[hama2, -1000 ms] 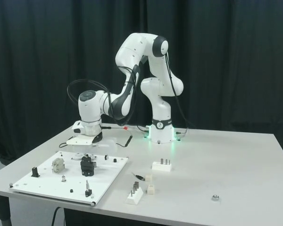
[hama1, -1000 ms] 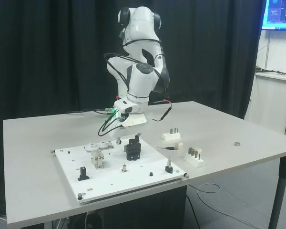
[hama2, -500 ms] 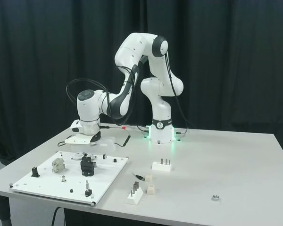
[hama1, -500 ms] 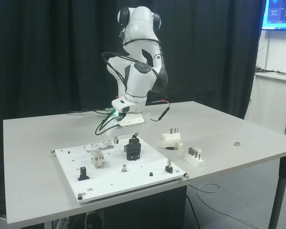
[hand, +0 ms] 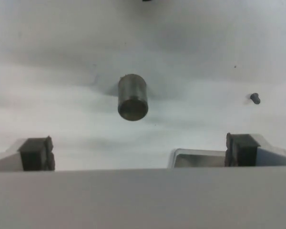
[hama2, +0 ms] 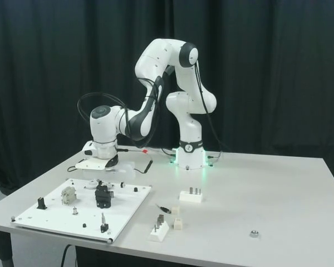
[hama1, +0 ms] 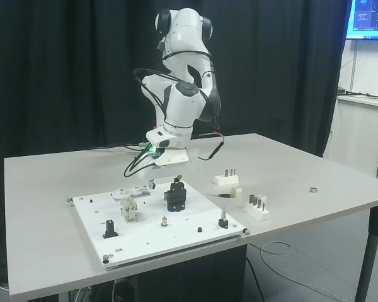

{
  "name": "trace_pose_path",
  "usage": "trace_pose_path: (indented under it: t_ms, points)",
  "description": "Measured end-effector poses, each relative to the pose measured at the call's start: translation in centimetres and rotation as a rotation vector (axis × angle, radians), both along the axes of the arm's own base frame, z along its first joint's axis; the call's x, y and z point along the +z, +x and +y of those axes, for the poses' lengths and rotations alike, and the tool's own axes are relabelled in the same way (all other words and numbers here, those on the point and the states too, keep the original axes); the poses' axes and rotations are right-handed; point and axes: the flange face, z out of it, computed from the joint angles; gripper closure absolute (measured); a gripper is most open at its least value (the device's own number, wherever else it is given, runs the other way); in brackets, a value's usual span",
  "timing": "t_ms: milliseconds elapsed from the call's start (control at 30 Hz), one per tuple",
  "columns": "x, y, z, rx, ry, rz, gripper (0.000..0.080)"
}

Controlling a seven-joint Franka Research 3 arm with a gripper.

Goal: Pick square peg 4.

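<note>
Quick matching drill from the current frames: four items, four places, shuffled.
Items:
1. white arm's hand
2. small grey ring
3. black block fixture
4. white holder block with upright pegs

Places:
A. alone on the grey table, well away from the board
B. standing on the white board
C. open, above the board's far edge
D. on the table, just off the board's corner

Pairs: 1-C, 2-A, 3-B, 4-D
</note>
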Motion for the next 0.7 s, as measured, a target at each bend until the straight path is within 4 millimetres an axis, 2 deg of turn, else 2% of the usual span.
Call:
trace_pose_path:
  t_ms: [367, 700]
  points:
    - [0.2, 0.0, -0.1, -0.002, 0.0, -0.002, 0.0003]
    - [1.2, -0.4, -0.4, -0.017, 0.008, 0.01, 0.0003]
